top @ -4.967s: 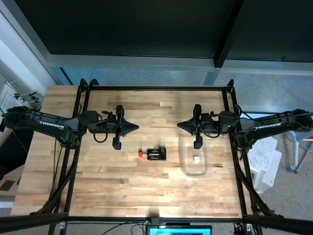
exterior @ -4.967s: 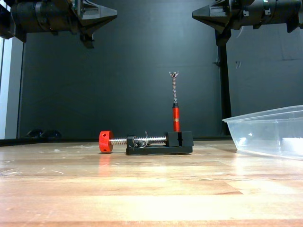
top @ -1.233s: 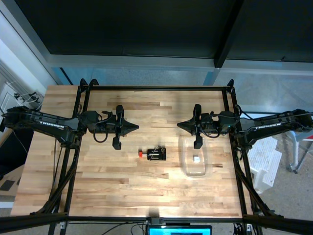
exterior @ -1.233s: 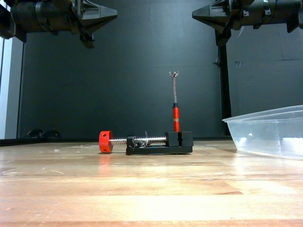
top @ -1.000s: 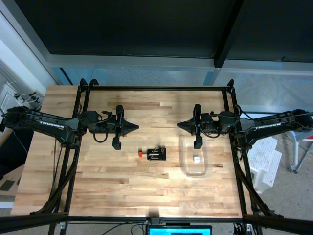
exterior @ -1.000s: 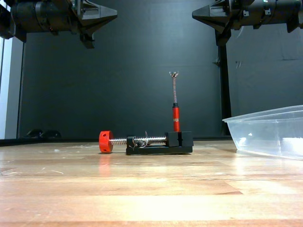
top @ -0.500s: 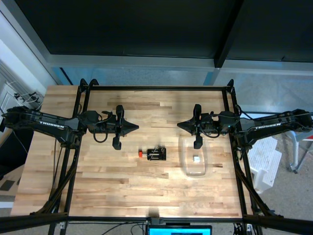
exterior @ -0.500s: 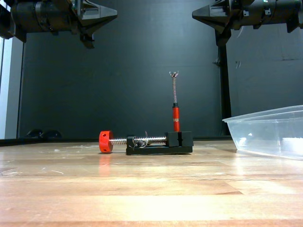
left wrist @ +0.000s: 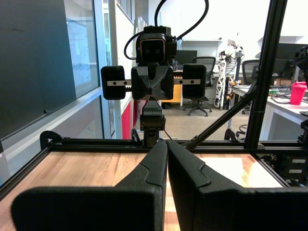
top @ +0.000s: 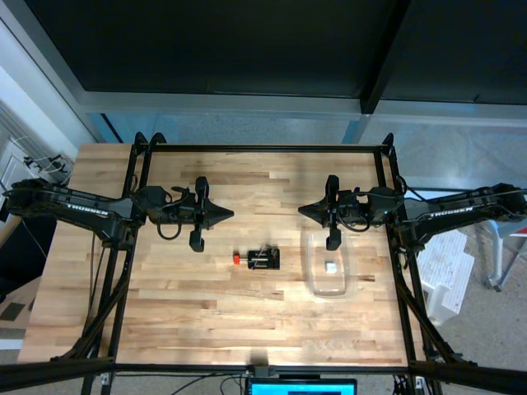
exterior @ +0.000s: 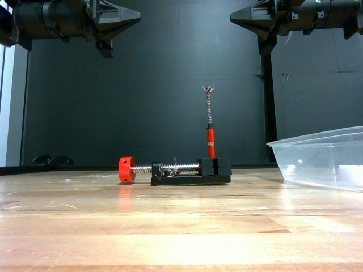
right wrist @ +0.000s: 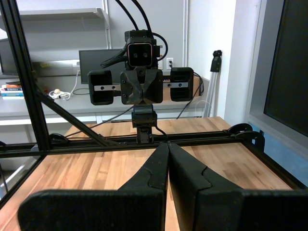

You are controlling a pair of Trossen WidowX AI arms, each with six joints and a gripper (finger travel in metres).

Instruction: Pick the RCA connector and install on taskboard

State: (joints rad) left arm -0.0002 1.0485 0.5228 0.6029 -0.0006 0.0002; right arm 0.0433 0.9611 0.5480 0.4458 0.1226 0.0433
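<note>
The red connector (exterior: 210,141) stands upright on the black vise (exterior: 190,170), with its braided cable (exterior: 209,107) rising straight above it and nothing holding it. In the high view the vise (top: 264,259) lies mid-table with its red knob (top: 236,258) pointing left. My left gripper (top: 226,214) hangs high, back and left of the vise, shut and empty (left wrist: 167,142). My right gripper (top: 303,211) hangs high at the back right, above the tray's far end, also shut and empty (right wrist: 168,143).
A clear tray (top: 315,284) lies right of the vise, holding a bare white block (top: 330,267). In the low view the tray (exterior: 323,156) stands at the right. A black frame (top: 263,149) runs along the table's far edge and sides.
</note>
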